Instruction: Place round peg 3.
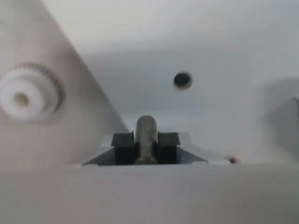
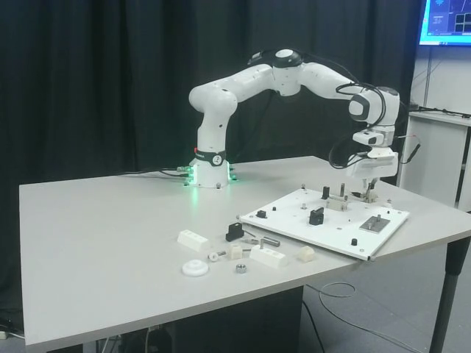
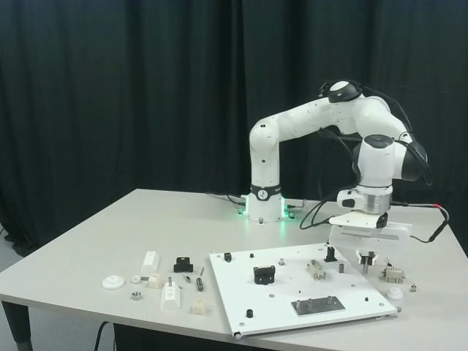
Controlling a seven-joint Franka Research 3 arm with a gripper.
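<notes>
Grey peg (image 1: 146,139) (one) in gripper (image 1: 145,148)

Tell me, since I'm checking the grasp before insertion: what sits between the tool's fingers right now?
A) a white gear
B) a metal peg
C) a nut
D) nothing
B: the wrist view shows the peg clamped between the black pads of the tool, with the board's hole beyond it and the white gear lying off to the side.

Matt board, dull metal peg

The peg (image 1: 146,137) looks like brushed metal; the white board (image 1: 210,112) smooth and matt; the toothed gear (image 1: 28,93) probably plastic.
</notes>
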